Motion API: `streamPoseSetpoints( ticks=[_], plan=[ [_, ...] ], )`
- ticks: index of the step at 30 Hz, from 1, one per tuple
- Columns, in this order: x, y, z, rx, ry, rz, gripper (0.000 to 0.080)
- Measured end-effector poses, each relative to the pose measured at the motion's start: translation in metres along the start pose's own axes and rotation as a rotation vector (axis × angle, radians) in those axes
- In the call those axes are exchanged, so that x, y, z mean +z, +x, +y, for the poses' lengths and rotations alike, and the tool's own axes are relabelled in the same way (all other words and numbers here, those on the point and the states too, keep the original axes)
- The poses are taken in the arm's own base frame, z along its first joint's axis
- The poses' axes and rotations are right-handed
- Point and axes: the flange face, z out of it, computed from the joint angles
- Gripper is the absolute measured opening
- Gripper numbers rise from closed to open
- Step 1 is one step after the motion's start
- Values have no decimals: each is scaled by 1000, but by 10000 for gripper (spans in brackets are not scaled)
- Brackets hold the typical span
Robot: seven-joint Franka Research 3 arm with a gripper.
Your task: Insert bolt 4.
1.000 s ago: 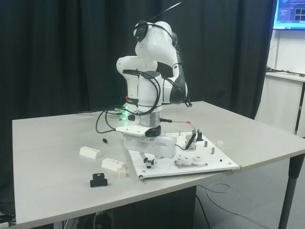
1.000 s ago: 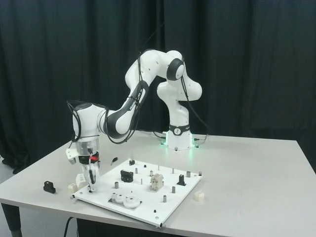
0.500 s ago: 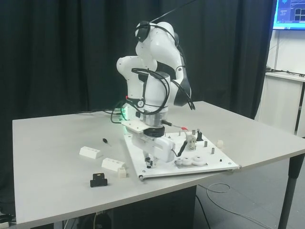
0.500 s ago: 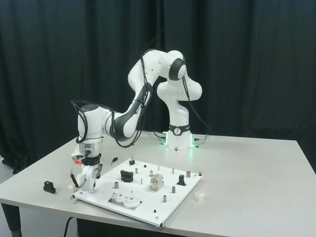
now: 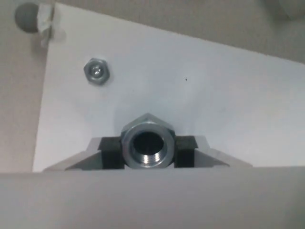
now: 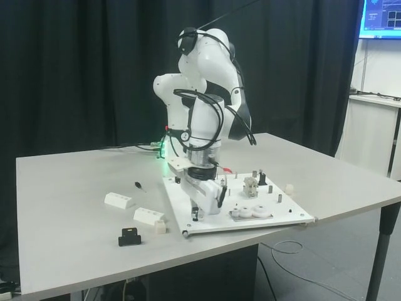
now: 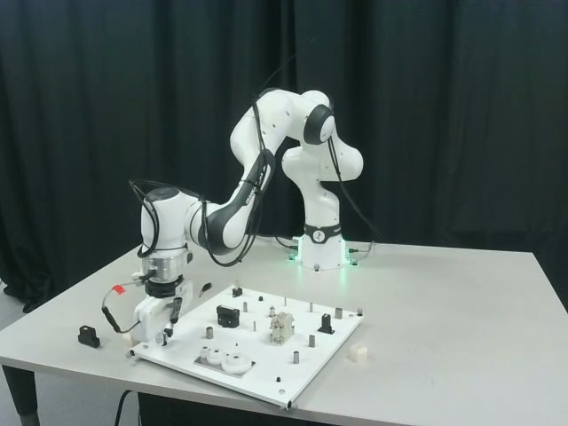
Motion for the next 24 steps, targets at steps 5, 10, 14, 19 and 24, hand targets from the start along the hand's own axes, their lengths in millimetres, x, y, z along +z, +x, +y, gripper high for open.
streamPoseSetpoints(
  ticks=[5, 10, 14, 19, 24],
  plan=[
    [0, -1, 1, 75, 4, -2, 226],
    [0, -1, 1, 135, 8, -4, 226],
    [0, -1, 2, 181, 12, -7, 226],
    [0, 0, 3, 233, 21, -11, 226],
    [0, 0, 3, 269, 24, -12, 226]
  ],
)
